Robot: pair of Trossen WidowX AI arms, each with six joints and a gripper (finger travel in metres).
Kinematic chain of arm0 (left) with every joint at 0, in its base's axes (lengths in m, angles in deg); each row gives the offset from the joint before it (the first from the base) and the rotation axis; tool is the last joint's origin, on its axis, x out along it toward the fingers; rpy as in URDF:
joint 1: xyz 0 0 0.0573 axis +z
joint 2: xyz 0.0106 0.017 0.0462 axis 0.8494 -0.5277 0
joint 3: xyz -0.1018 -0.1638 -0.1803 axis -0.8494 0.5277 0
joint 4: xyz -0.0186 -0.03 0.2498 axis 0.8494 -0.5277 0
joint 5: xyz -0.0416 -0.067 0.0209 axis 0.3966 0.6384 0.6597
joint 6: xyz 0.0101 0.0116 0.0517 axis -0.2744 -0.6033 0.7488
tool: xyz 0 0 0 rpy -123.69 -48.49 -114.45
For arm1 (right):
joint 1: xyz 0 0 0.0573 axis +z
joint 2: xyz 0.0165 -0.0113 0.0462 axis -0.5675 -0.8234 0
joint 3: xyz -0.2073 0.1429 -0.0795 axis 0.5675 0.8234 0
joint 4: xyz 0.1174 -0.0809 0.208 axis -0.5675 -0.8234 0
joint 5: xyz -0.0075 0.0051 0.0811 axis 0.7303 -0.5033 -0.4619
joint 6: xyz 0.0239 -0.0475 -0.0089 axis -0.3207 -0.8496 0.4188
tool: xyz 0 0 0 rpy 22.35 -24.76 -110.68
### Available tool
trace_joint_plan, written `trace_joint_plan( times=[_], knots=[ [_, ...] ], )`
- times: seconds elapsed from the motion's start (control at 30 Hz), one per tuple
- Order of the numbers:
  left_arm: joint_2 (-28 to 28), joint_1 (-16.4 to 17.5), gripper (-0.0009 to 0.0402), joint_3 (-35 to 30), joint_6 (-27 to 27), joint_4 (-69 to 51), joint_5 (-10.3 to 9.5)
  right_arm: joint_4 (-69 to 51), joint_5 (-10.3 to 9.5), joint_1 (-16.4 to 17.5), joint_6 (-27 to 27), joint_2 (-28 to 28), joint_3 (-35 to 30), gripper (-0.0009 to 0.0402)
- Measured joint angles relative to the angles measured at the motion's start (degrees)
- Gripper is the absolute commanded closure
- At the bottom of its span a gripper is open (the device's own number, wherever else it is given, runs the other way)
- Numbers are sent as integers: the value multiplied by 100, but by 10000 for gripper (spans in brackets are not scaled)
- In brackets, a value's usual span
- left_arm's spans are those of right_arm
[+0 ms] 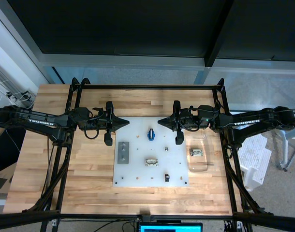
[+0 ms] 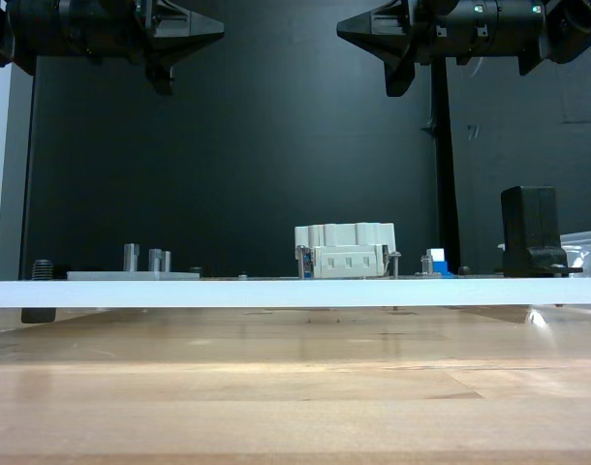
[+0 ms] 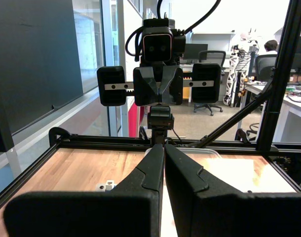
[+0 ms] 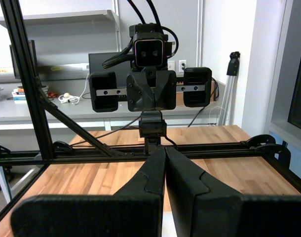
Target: Pick the HAN10E connector and install on the hub
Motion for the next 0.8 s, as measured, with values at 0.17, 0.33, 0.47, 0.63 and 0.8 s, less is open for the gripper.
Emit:
trace_joint_plan(
  times=[0.17,0.33,0.47,0.63,0.8],
  knots=[
    [0,-2,392,0,0,2,-2,-2,0,4,15,-2,0,393],
    [0,-2,392,0,2,0,0,-2,0,4,15,-2,2,393],
    [0,-2,392,0,0,0,0,-2,0,4,52,-2,0,393],
    [0,-2,392,0,0,2,0,-37,2,4,85,0,2,393],
    [-2,-2,392,0,0,0,0,-621,4,17,131,33,-109,393]
  ],
)
